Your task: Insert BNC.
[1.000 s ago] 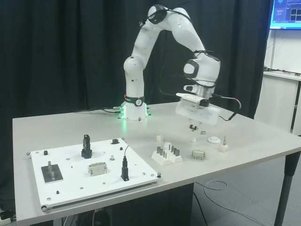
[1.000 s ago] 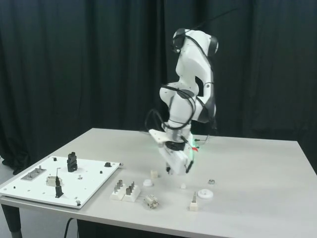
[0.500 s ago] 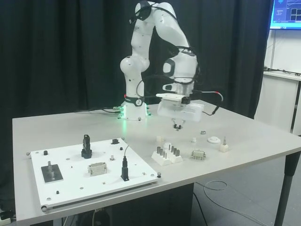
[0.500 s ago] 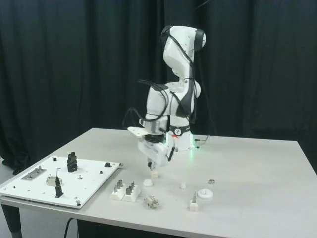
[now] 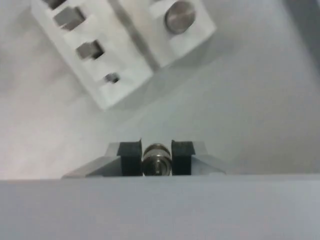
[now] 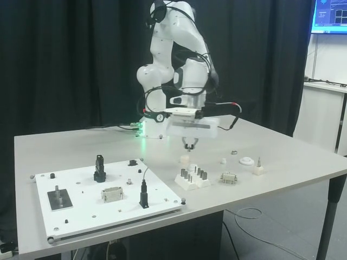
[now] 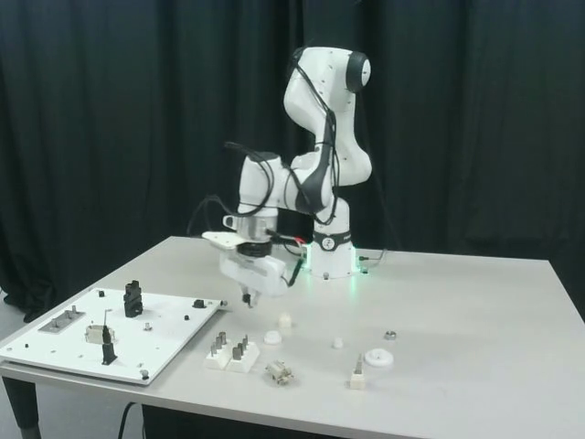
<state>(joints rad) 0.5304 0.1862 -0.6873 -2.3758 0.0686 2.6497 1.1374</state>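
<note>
Wrist view: the gripper of the white Franka arm is clamped on a small, shiny metal cylindrical BNC connector, which is pinched between two black finger pads.
Where the connector is: carried in the air above the grey table, over the white block holder with metal pins that sits near the table's middle.
Gripper in the room: seen in the first room view, it hangs well clear of the tabletop, to the right of the white square task board.
Likely handling: a small rigid metal part, probably light; its smooth round barrel may tend to slip or roll between flat pads.
Where to hold: across the barrel, as now, with the mating end left free below the pads.
Judged risk: a slight tilt in the grip could make the connector jam at its socket instead of seating.
Socket: which fitting on the board takes the connector cannot be told from these views.
</note>
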